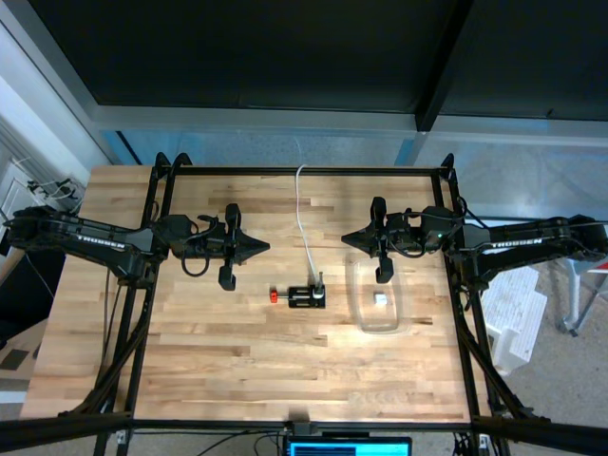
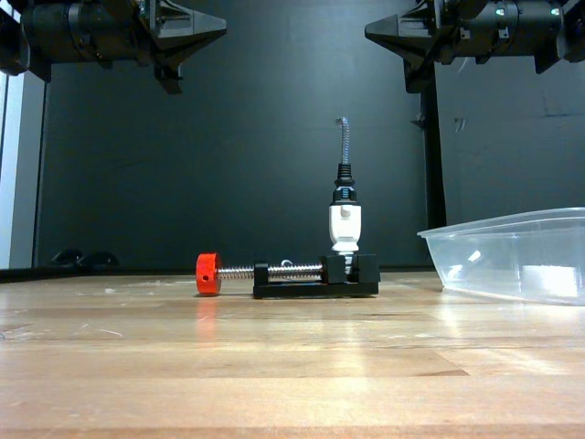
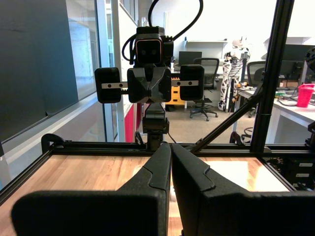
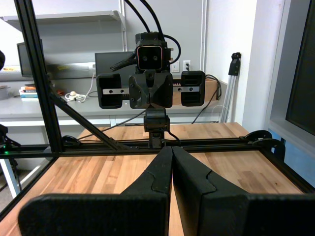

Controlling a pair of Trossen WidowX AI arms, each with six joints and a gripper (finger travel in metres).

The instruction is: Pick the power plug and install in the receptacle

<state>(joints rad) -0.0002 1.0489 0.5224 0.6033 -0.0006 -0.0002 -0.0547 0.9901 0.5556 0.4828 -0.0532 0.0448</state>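
Flanking receptacle (image 2: 345, 224), left end effector (image 1: 267, 247), right one (image 1: 344, 237)

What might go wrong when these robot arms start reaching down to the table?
Both shut, the left gripper and right gripper hang high over the table.
1. The white cable from the receptacle crosses the table between them; an arm might snag it and drag the vise.
2. The clear tray lies near the right gripper and looks light, so a bump might shove it.
3. I cannot spot the power plug; the white cube might get grabbed instead.
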